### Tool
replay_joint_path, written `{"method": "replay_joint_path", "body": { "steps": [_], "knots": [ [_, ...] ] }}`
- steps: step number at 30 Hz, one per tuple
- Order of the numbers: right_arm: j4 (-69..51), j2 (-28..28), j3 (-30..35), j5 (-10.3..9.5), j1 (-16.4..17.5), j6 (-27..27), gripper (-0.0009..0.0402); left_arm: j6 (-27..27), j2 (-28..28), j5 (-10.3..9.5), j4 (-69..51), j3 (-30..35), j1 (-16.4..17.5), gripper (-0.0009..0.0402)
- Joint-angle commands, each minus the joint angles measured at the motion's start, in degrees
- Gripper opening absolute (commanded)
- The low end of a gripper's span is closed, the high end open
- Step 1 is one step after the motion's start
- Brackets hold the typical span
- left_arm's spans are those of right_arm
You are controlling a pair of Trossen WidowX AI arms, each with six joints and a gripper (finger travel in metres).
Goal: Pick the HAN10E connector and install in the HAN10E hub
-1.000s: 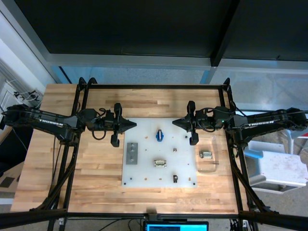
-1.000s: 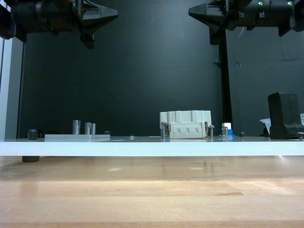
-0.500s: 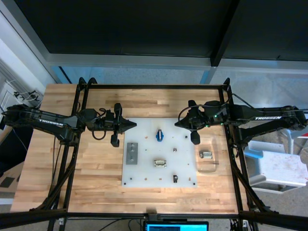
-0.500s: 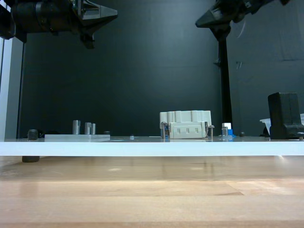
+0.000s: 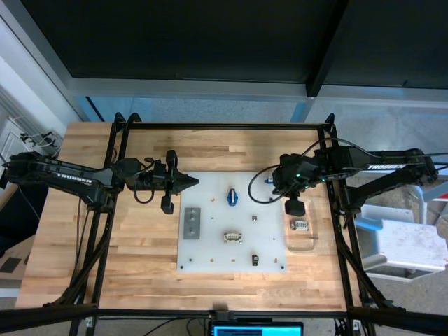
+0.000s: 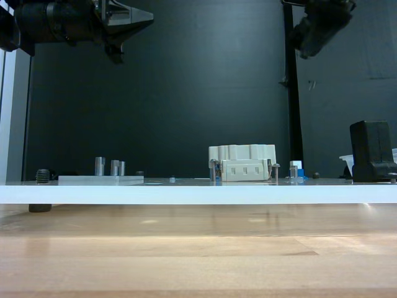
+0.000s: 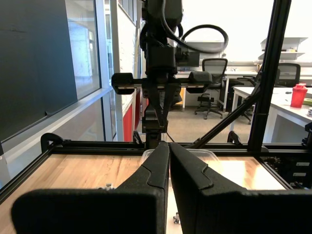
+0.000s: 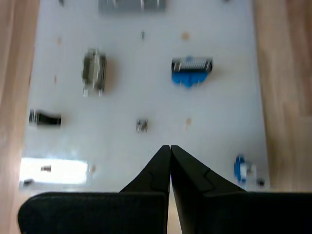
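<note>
Swung downward, right claw (image 8: 169, 147) hangs pinched closed over board (image 5: 210, 259); left claw (image 7: 168, 145) likewise, beside its left edge; arms (image 5: 70, 178) read TROSSEN.

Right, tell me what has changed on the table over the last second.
The right gripper, shut, swung from pointing inward over the white board to pointing down near its right edge, close to the small grey-silver connector in the clear tray. Nothing was gripped or released. The left gripper, shut, stayed parked over the board's left edge; the cream-beige socket hub and connector did not move.
</note>
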Motion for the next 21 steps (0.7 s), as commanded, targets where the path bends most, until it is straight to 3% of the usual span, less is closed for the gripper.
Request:
{"method": "replay_joint_path", "body": {
  "steps": [1,9,21],
  "knots": [
    [-4.5,1.2,1.9,-0.02,1.0,0.8,0.0,0.0,0.0,0.02,0.0,0.0,0.0,0.0],
    [-12.9,2.9,5.0,0.15,4.3,3.3,0.0,0.0,0.0,0.0,0.0,0.0,0.0,0.0],
    [-13.9,2.9,4.8,0.13,5.0,5.3,0.0,0.0,0.0,0.0,0.0,0.0,0.0,0.0]
  ]
}}
